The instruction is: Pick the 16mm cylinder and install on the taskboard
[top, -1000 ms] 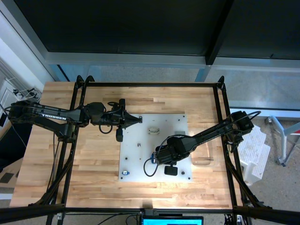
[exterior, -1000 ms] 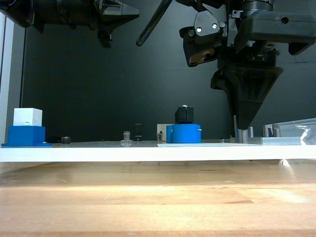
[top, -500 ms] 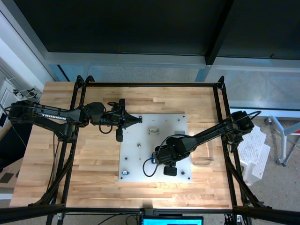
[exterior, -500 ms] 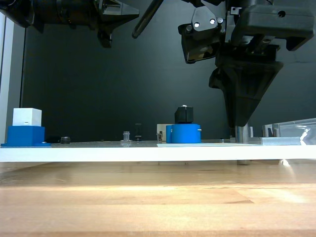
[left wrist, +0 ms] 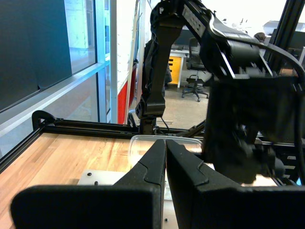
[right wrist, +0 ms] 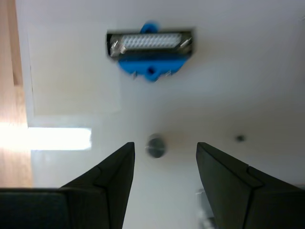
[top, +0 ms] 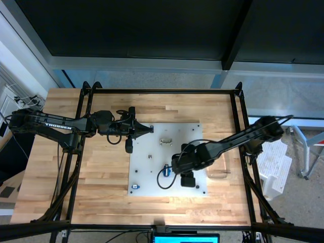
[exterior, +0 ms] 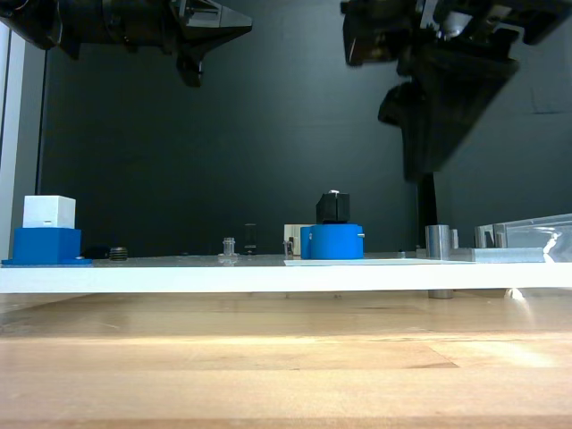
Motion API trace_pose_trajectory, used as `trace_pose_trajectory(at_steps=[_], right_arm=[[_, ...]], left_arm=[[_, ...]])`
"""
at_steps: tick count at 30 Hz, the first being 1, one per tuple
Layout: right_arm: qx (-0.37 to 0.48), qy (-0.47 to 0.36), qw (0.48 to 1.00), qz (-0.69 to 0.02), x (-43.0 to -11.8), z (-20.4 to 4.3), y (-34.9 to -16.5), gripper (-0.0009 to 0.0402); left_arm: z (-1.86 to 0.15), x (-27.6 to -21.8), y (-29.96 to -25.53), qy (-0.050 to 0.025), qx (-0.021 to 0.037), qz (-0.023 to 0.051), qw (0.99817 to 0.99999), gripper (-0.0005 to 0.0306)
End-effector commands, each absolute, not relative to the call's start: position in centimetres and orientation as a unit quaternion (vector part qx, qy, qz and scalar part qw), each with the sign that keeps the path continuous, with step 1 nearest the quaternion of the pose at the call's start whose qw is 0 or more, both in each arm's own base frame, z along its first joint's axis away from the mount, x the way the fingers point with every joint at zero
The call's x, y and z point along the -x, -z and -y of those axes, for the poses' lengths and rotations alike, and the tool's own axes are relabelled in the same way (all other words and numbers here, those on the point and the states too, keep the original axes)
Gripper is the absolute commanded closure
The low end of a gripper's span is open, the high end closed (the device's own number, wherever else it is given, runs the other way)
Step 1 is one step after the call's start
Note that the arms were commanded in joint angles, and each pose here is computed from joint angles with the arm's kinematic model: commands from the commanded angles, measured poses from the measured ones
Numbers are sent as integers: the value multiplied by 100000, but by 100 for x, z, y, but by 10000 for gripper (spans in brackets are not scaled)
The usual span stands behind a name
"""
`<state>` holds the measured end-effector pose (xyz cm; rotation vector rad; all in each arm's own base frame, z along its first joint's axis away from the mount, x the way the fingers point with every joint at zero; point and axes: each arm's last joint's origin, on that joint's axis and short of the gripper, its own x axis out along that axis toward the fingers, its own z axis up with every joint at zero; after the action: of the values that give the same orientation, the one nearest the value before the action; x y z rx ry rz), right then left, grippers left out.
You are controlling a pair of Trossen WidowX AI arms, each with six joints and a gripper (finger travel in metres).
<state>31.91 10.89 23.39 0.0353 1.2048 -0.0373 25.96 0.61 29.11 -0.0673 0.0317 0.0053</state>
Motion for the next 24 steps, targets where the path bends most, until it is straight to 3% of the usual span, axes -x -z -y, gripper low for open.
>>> trace_pose_trajectory(at_steps=[1,13,19,24], right_arm=[[-790,2066,84925,-52753,-3088,-985,-2487,237],[-879,985,92909,-36961,-2764,-450,-3006,338],[-3837,197,96555,-25735,-2598,-128,-3085,392],[-3307,1646,97922,-19943,-2442,-25,-3066,389]], left_arm=[[-61,-2596,-2912,-243,3346,-1566,99931,300],[-62,-2596,-2912,-281,3346,-1565,99931,300],[-61,-2596,-2912,-243,3346,-1566,99931,300],[-62,-2596,-2912,-261,3346,-1546,99932,300]])
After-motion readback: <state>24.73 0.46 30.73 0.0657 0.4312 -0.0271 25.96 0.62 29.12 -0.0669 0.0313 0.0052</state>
